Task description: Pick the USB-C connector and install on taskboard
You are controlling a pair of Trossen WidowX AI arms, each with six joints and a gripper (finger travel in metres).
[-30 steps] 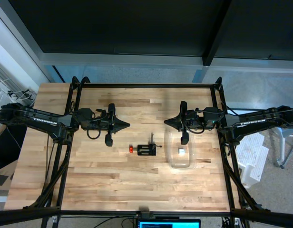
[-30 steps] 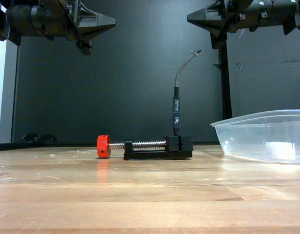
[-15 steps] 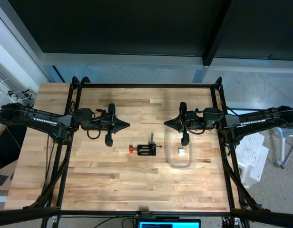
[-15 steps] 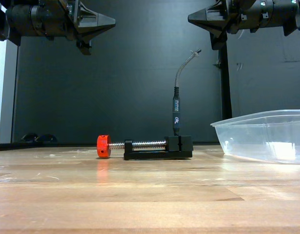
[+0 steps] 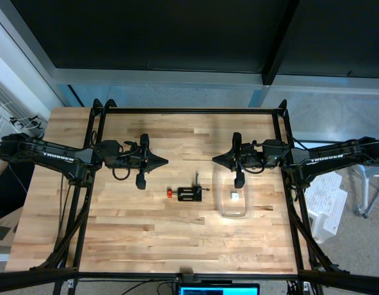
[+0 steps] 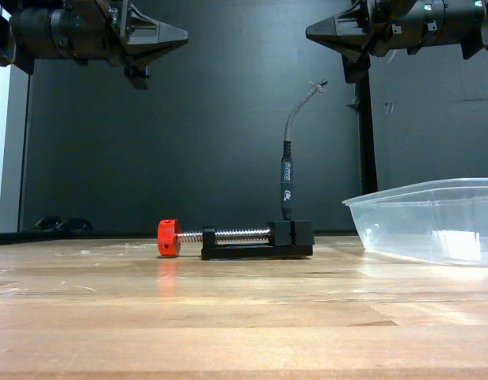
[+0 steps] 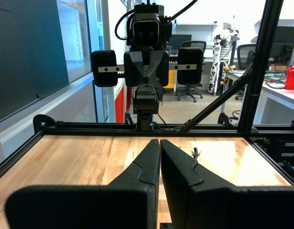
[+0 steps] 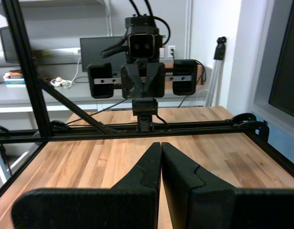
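The taskboard [image 5: 188, 194] is a small black block with a red-orange knob [image 6: 168, 237] and a threaded screw, lying mid-table. A dark USB-C connector [image 6: 286, 180] stands upright in the block's right end [image 6: 292, 235], with a silvery braided stub curving up from it. My left gripper [image 5: 166, 162] hovers high, left of and behind the block, fingers shut on nothing. My right gripper [image 5: 214, 159] hovers equally high to the right, also shut and empty. The two grippers point at each other, and their pointed tips show in the low view as left [image 6: 184, 35] and right [image 6: 307, 32].
A clear plastic tray [image 5: 234, 212] sits right of the block with a small white square piece [image 5: 235, 195] inside; its wall [image 6: 434, 218] rises in the low view. A black frame rail [image 5: 189, 110] runs along the table's far edge.
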